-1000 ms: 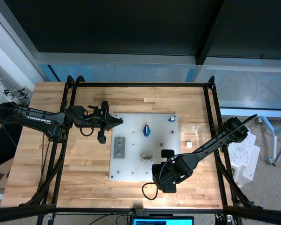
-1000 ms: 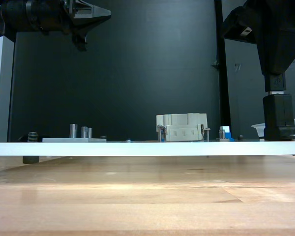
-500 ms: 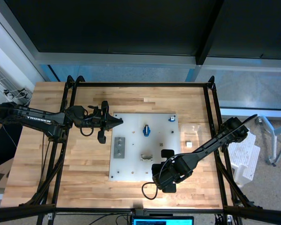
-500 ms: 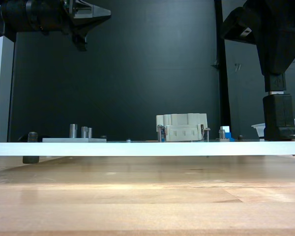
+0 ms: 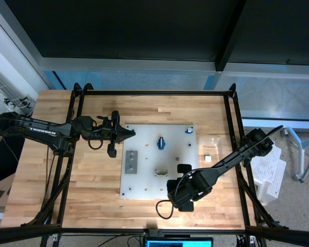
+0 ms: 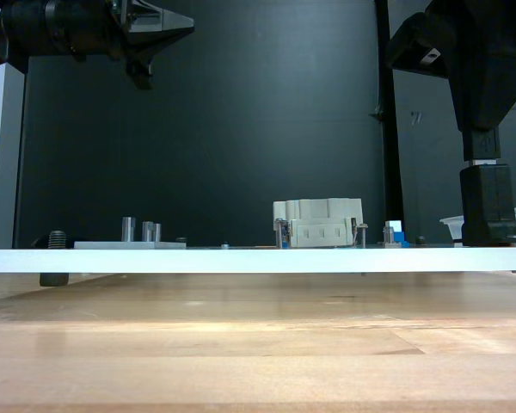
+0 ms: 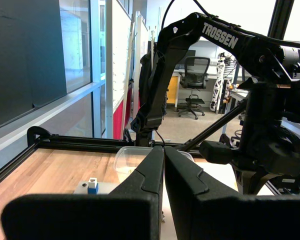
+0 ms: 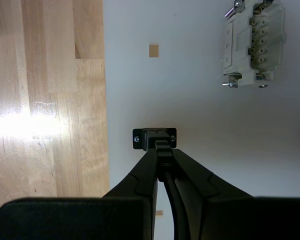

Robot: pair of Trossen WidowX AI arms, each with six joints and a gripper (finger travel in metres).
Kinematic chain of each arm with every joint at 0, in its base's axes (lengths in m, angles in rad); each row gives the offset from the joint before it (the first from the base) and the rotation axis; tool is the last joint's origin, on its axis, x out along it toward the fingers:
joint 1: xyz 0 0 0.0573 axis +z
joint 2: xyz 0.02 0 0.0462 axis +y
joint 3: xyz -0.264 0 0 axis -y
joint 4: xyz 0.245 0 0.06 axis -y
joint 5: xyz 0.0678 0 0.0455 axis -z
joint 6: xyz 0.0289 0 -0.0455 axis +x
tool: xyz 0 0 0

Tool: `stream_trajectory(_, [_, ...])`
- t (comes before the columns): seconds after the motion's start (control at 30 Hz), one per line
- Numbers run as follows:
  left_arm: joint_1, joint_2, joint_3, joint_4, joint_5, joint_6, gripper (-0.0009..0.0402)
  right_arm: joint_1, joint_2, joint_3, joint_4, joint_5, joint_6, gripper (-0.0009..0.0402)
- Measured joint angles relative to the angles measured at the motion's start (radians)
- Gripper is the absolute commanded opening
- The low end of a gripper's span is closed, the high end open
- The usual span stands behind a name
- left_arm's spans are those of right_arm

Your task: Pick the USB connector and install on taskboard

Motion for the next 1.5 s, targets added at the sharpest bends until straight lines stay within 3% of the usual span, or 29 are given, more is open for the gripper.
stream_trajectory(0.47, [0.0, 0.0, 0.0, 0.0, 0.0, 0.0, 0.0, 0.001, -0.013, -0.001, 0.006, -0.01, 0.003, 0.0139])
stream_trajectory(0.7, [0.0, 0.0, 0.0, 0.0, 0.0, 0.0, 0.0, 0.002, -0.056, 0.001, -0.024, 0.024, 0.003, 0.0168])
stream_trajectory(1.23, [0.0, 0.0, 0.0, 0.0, 0.0, 0.0, 0.0, 0.003, -0.178, -0.051, -0.054, 0.026, -0.008, 0.0166])
stream_trajectory(1.5, [0.0, 0.0, 0.0, 0.0, 0.0, 0.0, 0.0, -0.007, -0.258, -0.134, -0.008, 0.025, -0.047, 0.0111])
